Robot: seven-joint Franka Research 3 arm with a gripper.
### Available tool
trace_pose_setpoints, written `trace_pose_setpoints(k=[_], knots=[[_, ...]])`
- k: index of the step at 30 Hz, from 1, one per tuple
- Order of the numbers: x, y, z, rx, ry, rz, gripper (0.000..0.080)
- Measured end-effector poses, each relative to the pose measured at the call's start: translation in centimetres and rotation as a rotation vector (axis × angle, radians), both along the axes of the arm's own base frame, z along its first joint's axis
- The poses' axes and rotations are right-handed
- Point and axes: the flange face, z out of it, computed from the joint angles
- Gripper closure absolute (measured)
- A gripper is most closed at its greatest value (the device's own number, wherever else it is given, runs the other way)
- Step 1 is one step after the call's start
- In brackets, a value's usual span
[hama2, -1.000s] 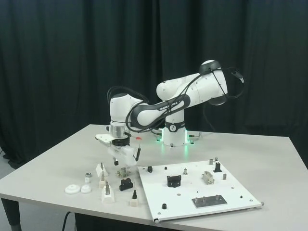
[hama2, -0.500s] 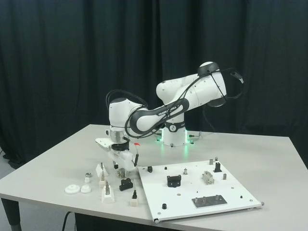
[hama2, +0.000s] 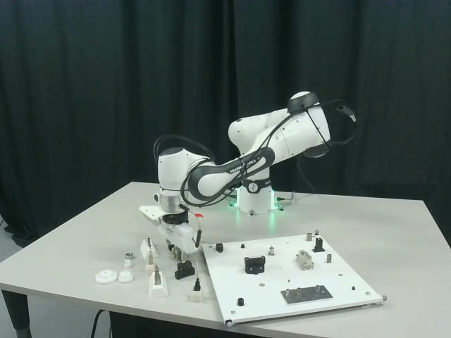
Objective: Pick waterproof.
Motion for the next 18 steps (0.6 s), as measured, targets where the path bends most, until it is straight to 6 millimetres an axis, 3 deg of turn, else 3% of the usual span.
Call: trace_pose_setpoints(k=[5,6,10,11,18], knots=[[0.2,0.2,0.1,0.001,-0.001,0.008,0.0003],[0.3,0.2,0.2,0.002,-0.001,0.010,0.0304],[0.5,0.5,0.7,0.005,-0.002,0.018,0.0304],[0.6,0.6,0.8,0.006,-0.002,0.020,0.0462],[0.9,1.0,1.5,0.010,-0.005,0.033,0.0489]])
